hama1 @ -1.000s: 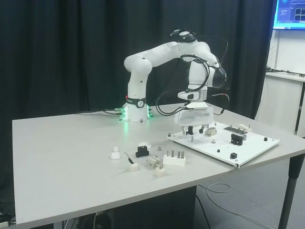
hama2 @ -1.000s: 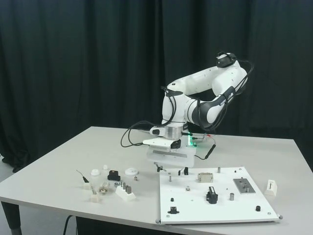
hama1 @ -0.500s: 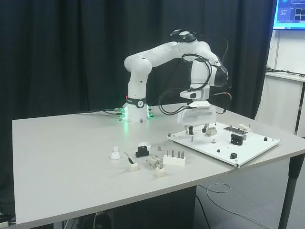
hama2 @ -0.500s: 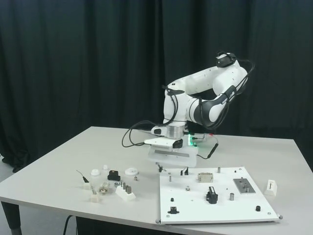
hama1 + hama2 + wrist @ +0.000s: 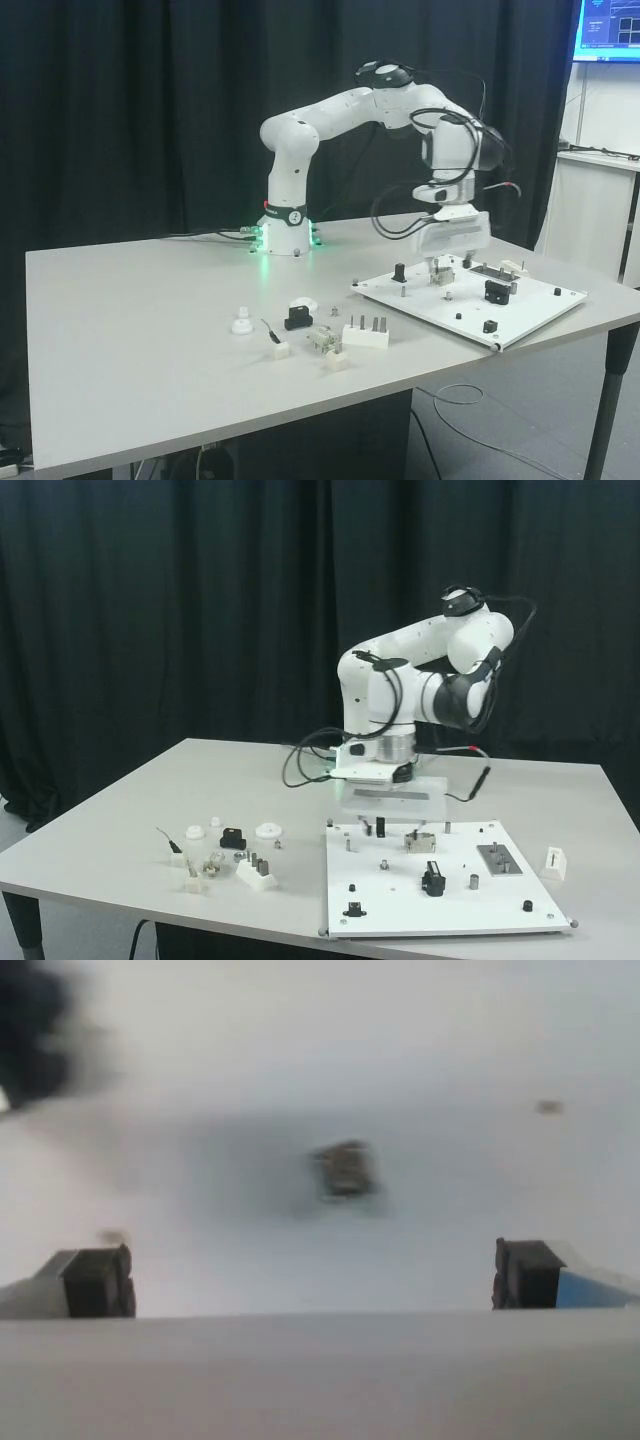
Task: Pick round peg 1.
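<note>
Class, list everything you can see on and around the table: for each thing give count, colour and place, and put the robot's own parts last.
Table: one, grey, under everything.
Board: one, white, on the table near its front edge, carrying small pegs and black fittings.
Loose small parts: a cluster, mostly white, some black, on the table beside the board.
Curtain: black, behind the table.
Screen: one, upper corner of the first room view.
Arm: one, white, base lit green, reaching over the board.
Gripper: one, above the board's far edge, fingers apart.
</note>
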Robot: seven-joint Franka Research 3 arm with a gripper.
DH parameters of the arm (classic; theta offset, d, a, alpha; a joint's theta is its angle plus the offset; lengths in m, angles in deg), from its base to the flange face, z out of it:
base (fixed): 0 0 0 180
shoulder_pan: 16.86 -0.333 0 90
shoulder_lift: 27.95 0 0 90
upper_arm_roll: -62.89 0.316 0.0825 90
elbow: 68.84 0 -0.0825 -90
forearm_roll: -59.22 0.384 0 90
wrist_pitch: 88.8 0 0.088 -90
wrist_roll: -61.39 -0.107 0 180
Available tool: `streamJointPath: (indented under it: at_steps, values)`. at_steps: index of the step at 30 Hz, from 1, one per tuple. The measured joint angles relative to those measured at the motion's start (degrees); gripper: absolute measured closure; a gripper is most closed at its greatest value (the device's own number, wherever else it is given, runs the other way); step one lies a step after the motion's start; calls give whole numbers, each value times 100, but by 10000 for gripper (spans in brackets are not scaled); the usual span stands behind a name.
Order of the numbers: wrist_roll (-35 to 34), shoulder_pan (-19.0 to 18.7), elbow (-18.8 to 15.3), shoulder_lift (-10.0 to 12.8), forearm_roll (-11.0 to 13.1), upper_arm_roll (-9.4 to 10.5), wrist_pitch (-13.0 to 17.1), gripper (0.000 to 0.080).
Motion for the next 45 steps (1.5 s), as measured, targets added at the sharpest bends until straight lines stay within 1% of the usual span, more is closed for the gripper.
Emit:
streamJointPath:
  at_steps: [10,16,24,34,45]
  values:
    - [-1081,-201,659,1,-13,34,-359,3]
    - [-1745,-349,1001,2,-41,115,-446,3]
    - [-2582,-522,1430,3,-111,293,-450,3]
    - [-3477,-639,1955,6,-331,596,-434,3]
    - [-4157,-688,2354,22,-622,957,-227,3]
